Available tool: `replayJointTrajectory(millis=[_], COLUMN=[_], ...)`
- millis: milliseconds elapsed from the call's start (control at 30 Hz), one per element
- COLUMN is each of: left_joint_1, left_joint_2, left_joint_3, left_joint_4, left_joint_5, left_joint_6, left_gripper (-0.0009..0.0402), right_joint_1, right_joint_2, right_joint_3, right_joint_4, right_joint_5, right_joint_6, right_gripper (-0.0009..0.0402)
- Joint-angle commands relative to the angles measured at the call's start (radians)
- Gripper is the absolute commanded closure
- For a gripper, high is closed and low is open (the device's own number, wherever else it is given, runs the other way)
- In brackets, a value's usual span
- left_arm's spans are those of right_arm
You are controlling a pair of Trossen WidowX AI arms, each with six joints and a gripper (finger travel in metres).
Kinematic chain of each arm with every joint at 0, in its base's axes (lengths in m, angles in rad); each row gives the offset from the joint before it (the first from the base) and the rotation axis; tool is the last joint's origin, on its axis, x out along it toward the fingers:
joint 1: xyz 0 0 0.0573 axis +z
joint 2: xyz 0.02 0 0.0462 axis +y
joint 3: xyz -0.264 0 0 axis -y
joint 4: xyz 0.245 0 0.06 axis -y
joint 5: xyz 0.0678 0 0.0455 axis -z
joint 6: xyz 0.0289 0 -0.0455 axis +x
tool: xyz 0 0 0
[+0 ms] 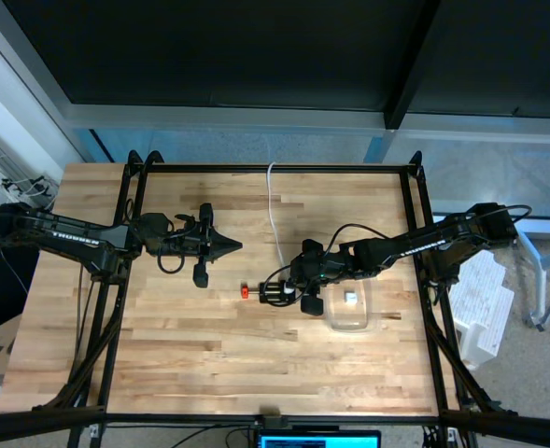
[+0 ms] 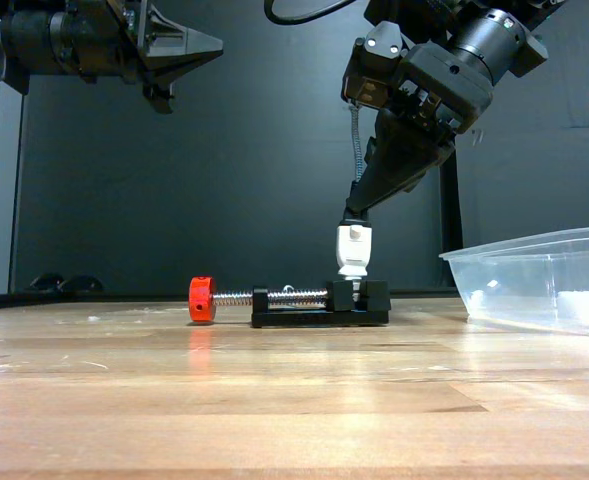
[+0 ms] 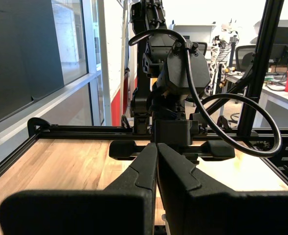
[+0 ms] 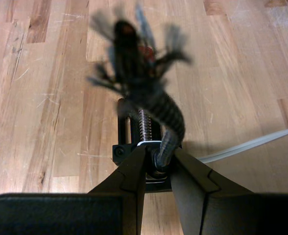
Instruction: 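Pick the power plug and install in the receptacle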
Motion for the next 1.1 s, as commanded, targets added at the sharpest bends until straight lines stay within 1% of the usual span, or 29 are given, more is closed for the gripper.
replayJointTrajectory(millis=[33, 333, 800, 1100], left_joint_1=[0.000, 0.000, 0.000, 0.000], left_joint_2=[0.000, 0.000, 0.000, 0.000], left_joint_3=[0.000, 0.000, 0.000, 0.000], left_joint_4=[0.000, 0.000, 0.000, 0.000], left_joint_5=[0.000, 0.000, 0.000, 0.000], left_joint_6=[0.000, 0.000, 0.000, 0.000], left_gripper=[0.0393, 0.0393, 0.0393, 0.0393], right_joint_1=[0.000, 0.002, 0.005, 0.008], right_joint_2=[0.003, 0.002, 0.002, -0.013], right_joint_3=[-0.003, 0.027, 0.092, 0.111], right_joint_4=[-0.014, -0.015, -0.080, -0.107], right_joint_5=[-0.003, -0.006, -0.006, -0.005], right_joint_6=[-0.002, -0.002, -0.001, -0.001], right_gripper=[0.0393, 0.0388, 0.0318, 0.0293])
